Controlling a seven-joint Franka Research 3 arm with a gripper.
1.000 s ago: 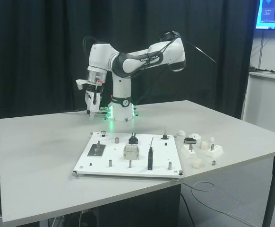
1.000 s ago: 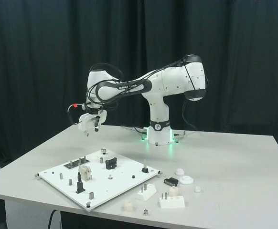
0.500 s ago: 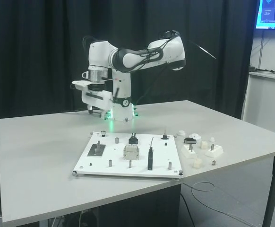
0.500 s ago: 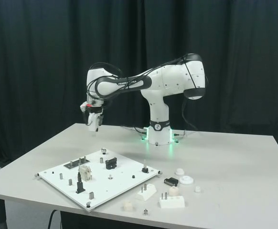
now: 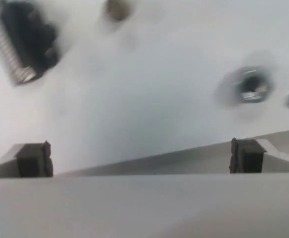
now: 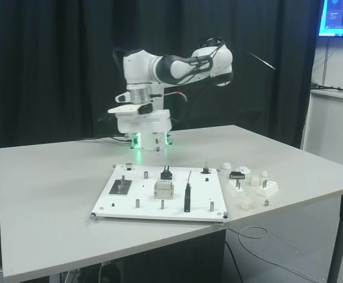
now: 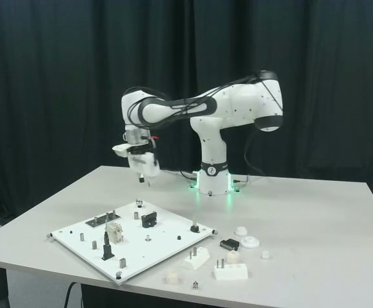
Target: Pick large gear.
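While our arm hangs high above the far part of the white board (image 7: 130, 246), we find the pincer (image 5: 137, 159) spread wide, its two black fingertips (image 5: 34, 159) well apart with nothing between them and nothing touching them. In the second room view the pincer (image 7: 147, 180) points down and hovers clear of the grey worktop (image 7: 314, 212).

Below it, in the wrist view, we see the white board (image 5: 149, 94) with a black part and a metal screw thread (image 5: 23, 42) at one side, and a small metal bolt head (image 5: 253, 87) at the other.

We take the large gear (image 7: 250, 242) to be the wider white disc lying on the worktop beside the board, well apart from the pincer, near a smaller white disc (image 7: 241, 230) and a small black connector (image 7: 227, 244). White blocks (image 7: 231, 271) lie just in front of them. Nothing stands between the pincer and the gear.

Green light (image 7: 195, 187) glows at the arm's base. Lettering runs along the arm's forearm, but we cannot read it.
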